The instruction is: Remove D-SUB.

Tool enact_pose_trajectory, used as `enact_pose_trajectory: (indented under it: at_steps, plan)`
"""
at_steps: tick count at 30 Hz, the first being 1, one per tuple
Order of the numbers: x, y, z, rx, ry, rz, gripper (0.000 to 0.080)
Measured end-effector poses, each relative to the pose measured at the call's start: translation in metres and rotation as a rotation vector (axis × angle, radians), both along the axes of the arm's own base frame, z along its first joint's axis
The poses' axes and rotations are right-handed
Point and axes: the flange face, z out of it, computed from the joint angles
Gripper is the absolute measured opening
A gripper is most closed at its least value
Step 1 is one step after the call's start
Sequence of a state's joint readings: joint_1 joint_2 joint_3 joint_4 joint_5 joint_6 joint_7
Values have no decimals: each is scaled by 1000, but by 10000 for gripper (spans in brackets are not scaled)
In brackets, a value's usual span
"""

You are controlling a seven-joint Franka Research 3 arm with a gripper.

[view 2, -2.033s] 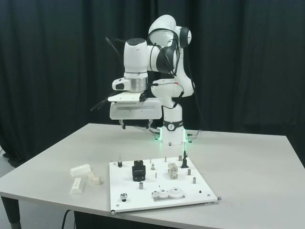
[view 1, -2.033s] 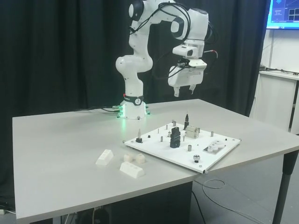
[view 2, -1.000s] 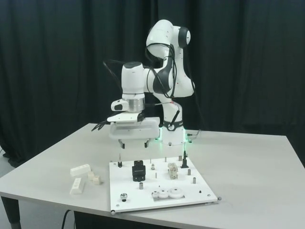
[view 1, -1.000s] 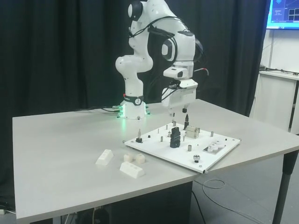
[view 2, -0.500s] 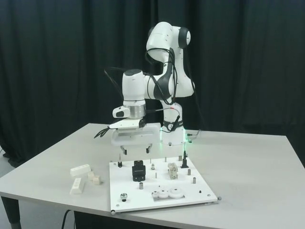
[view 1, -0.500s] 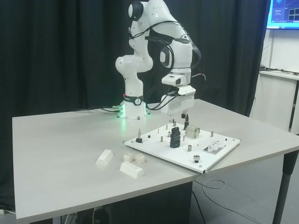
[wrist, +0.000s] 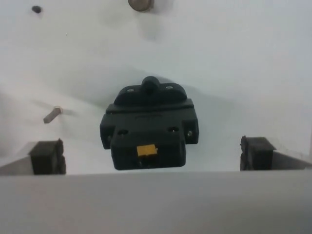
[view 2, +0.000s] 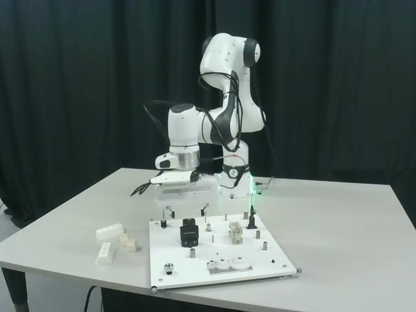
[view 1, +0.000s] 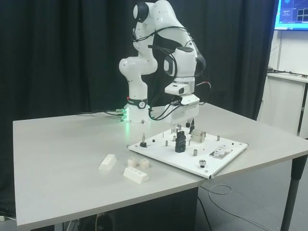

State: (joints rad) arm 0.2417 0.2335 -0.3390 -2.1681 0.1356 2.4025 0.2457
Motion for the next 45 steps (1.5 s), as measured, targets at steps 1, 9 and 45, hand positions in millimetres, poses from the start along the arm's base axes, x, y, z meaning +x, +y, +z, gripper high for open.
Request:
enact_pose_trajectory:
  at_steps: [1,9,45]
  plan:
    - [-1,0,-2,1,-2,-3,800]
    - [-5,0,-14,5,-5,-14,800]
    - [-9,-1,-24,24,-19,-52,391]
